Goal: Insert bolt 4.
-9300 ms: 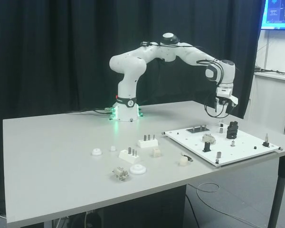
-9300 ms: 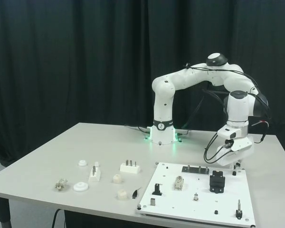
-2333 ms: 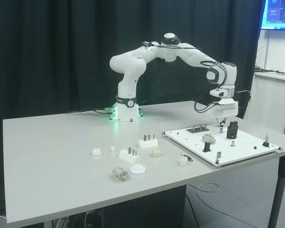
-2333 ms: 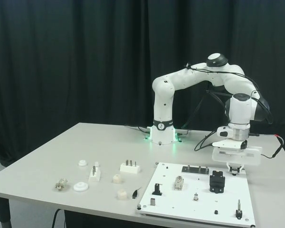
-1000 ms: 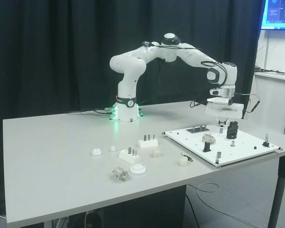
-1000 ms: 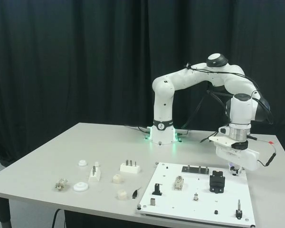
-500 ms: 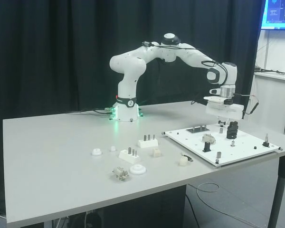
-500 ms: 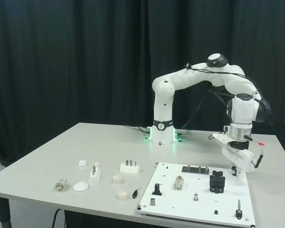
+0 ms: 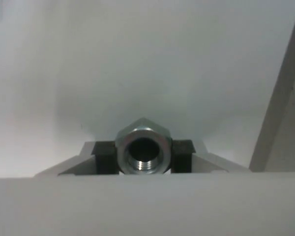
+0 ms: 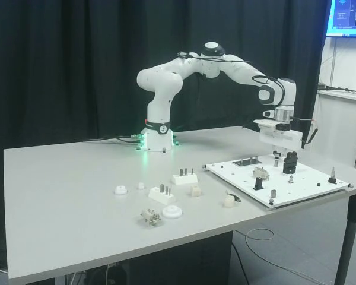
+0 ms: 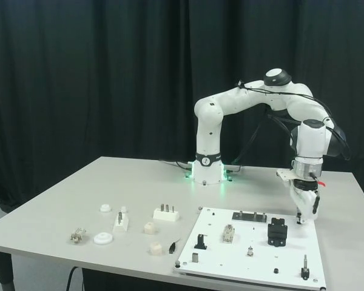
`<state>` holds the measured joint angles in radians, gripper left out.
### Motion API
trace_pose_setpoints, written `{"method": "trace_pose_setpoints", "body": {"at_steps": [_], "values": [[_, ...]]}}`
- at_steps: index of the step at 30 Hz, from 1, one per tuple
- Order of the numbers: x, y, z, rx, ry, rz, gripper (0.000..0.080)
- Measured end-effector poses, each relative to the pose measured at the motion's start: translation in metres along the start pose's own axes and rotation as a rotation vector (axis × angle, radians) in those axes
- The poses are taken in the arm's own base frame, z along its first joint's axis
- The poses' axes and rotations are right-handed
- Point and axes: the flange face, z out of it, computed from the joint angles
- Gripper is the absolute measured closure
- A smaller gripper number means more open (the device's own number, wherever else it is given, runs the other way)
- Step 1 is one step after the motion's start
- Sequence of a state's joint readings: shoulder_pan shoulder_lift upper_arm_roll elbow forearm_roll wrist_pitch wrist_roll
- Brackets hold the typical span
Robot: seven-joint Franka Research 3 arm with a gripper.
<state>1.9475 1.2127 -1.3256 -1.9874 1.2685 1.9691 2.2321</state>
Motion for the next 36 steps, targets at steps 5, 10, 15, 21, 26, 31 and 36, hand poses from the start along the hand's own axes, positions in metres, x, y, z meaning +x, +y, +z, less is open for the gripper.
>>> {"method": "trace_pose_setpoints", "body": {"at_steps": [5,10,15,21,26,31,36], "values": [[-0.0004,-0.0004,-0.0001,-0.001,-0.001,0.045,0.0576],[-0.0006,-0.0008,-0.0001,-0.003,-0.001,0.091,0.0576],[-0.0003,-0.0019,-0.0001,-0.01,-0.003,0.136,0.0576],[0.0005,-0.0041,0.0,-0.022,-0.008,0.182,0.0576],[0.001,-0.0052,0.0,-0.029,-0.011,0.206,0.0576],[0.0015,-0.0057,0.0001,-0.033,-0.013,0.212,0.0576],[0.0015,-0.0056,0.0001,-0.033,-0.013,0.212,0.0576]]}}
